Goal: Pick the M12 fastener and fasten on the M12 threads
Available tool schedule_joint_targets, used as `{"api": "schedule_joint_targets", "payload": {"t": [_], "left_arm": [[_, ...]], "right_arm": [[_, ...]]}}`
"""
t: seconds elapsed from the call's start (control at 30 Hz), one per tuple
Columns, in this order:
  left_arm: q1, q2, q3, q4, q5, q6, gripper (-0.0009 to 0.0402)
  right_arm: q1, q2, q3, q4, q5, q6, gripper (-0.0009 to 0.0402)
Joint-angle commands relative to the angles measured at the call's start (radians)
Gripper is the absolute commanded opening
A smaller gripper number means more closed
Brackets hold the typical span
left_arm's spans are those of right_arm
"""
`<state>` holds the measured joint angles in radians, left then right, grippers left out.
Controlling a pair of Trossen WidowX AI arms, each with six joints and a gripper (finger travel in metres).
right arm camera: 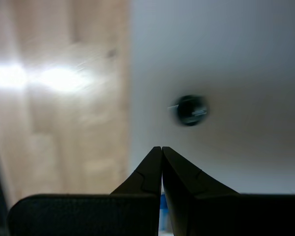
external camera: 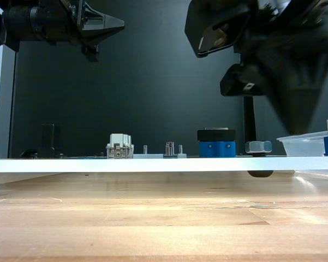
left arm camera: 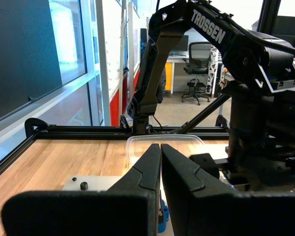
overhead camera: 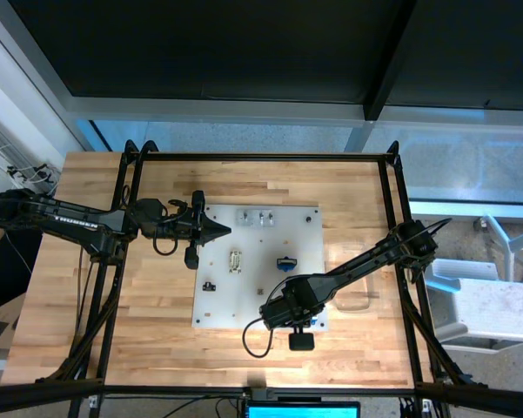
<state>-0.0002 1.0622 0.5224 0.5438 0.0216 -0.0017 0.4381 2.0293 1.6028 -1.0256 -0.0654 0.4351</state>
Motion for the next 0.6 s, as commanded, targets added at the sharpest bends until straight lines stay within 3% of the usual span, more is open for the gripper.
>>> {"api": "schedule_joint_targets", "payload": {"t": [0.03,0.6], "left_arm": [[0.0,0.0,0.0,0.0,0.0,0.0,0.0],[0.0,0.0,0.0,0.0,0.0,0.0,0.0]], "right_arm": [[0.0,-0.006,0.001,-0.002,0.097,0.047,0.0],[-0.002,-0.006,-0.047,0.058,0.127,0.082,0.0]]}}
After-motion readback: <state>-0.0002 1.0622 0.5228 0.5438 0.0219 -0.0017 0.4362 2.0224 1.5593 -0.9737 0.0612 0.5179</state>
